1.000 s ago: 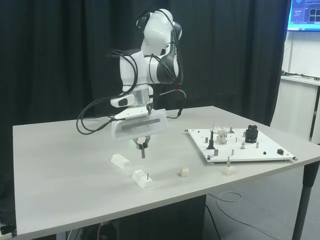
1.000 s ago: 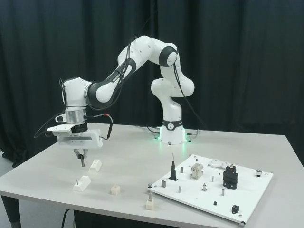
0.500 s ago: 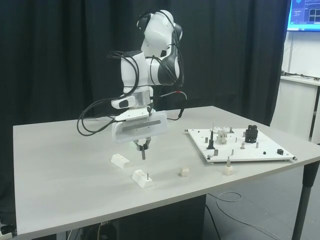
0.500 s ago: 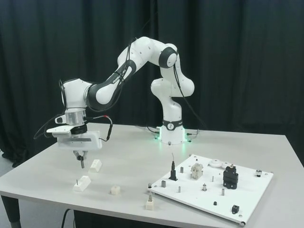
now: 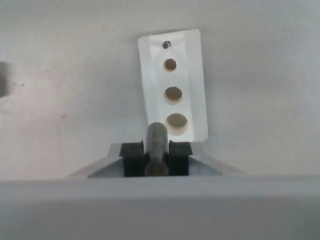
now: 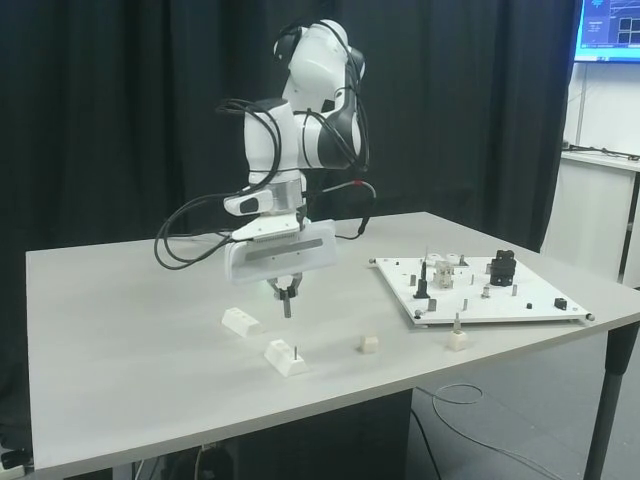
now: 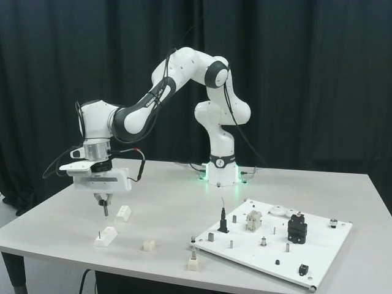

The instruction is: Insert round peg 3.

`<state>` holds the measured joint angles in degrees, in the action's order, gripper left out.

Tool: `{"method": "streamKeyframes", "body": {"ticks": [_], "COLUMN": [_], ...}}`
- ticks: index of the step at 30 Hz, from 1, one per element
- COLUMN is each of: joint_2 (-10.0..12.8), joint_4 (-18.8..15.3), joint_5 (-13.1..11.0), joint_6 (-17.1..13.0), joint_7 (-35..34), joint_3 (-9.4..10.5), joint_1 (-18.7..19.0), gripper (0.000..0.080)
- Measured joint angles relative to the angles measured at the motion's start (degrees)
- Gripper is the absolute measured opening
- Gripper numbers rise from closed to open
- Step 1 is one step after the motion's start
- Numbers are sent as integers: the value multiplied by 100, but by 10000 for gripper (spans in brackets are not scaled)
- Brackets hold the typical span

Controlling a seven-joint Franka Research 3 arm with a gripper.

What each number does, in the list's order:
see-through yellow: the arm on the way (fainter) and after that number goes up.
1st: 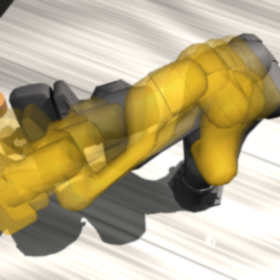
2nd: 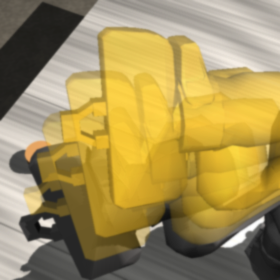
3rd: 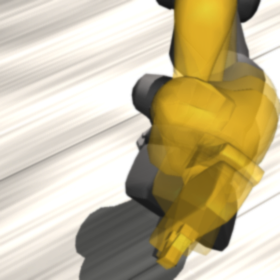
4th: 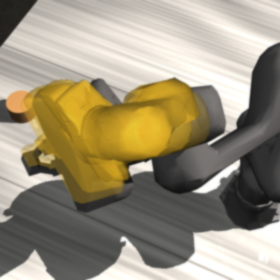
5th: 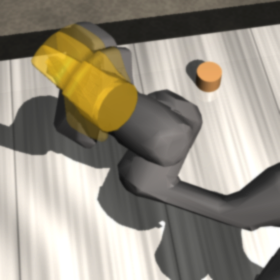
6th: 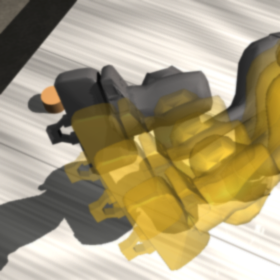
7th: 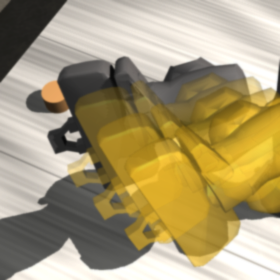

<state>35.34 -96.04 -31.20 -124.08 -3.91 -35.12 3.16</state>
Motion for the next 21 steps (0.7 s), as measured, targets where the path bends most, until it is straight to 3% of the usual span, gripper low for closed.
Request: {"method": "streamKeyframes", "body": {"ticks": [21], "joint_2": [1], "joint_4": [213], "joint_5": [37], "joint_6": [132], "joint_7": [-486], "joint_3": [121], "joint_1": [201], "gripper": [101]}}
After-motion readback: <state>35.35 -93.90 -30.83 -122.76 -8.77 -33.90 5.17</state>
